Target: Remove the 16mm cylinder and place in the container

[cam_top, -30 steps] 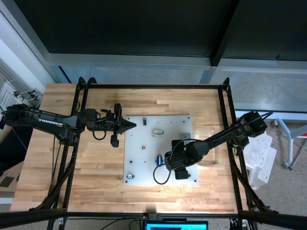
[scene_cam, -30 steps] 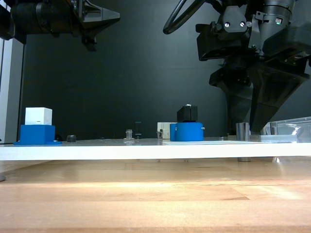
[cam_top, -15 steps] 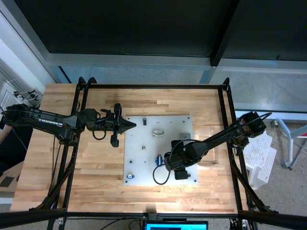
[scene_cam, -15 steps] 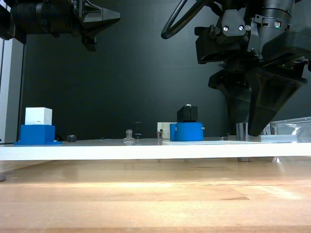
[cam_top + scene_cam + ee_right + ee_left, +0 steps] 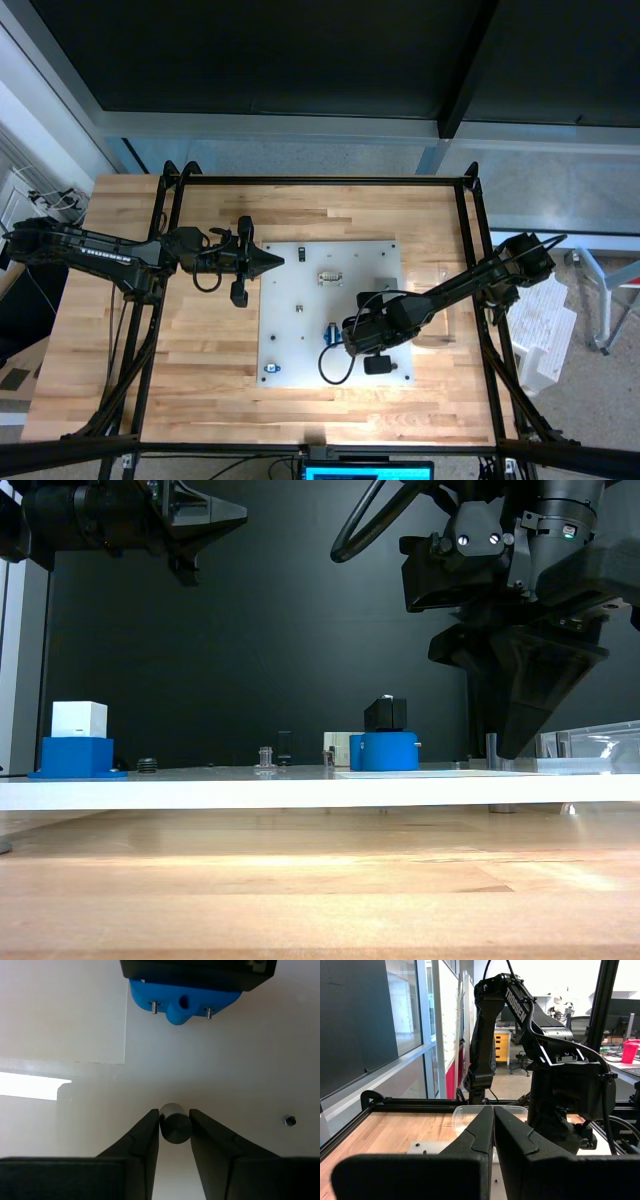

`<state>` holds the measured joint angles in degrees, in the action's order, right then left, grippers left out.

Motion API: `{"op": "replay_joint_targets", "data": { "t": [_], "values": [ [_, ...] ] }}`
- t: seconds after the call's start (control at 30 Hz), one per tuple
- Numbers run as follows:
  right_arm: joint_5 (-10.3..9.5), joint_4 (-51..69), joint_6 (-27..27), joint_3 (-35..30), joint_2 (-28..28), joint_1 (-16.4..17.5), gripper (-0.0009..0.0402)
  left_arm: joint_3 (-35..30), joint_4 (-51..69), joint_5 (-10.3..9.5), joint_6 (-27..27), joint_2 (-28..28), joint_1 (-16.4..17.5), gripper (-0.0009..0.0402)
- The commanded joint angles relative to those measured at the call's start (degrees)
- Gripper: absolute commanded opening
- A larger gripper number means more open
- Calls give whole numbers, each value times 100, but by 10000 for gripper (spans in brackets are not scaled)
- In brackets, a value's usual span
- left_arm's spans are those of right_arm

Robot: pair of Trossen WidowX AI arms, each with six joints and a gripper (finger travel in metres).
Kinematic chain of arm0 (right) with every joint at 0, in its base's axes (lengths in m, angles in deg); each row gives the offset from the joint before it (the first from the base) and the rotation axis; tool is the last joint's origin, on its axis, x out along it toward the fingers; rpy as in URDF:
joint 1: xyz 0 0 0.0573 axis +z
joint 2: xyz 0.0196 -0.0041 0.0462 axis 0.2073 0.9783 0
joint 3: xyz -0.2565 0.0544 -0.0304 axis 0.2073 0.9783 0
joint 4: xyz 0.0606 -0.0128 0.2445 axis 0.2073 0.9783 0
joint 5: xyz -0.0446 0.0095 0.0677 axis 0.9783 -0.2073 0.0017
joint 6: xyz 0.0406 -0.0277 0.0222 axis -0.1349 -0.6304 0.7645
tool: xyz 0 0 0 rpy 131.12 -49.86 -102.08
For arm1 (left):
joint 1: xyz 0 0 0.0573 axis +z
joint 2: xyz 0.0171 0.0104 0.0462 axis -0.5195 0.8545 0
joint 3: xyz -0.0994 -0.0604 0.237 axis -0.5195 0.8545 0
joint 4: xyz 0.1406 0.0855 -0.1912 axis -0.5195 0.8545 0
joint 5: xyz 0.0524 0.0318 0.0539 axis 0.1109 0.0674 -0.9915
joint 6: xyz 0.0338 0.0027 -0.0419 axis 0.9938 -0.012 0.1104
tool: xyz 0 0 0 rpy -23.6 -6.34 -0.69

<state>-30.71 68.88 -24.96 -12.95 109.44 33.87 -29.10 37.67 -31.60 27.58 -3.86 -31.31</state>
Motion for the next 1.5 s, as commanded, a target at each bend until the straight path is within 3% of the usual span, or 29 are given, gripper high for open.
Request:
{"op": "replay_joint_targets", "data": {
  "t": [0.03,0.3,0.7,1.4,1.5],
  "values": [
    [4,7,4,2,0,-2,50,-2,-2,2,0,0,2,0],
    [4,7,0,2,-2,-9,14,-2,-2,2,0,0,2,0],
    [2,72,-46,-7,-151,-17,12,-2,-2,2,0,0,0,0],
    [15,286,9,-7,-1202,-15,12,-2,-2,2,0,0,2,0],
    [210,404,28,-7,-1390,-11,12,-2,-2,2,0,0,2,0]
  ]
}}
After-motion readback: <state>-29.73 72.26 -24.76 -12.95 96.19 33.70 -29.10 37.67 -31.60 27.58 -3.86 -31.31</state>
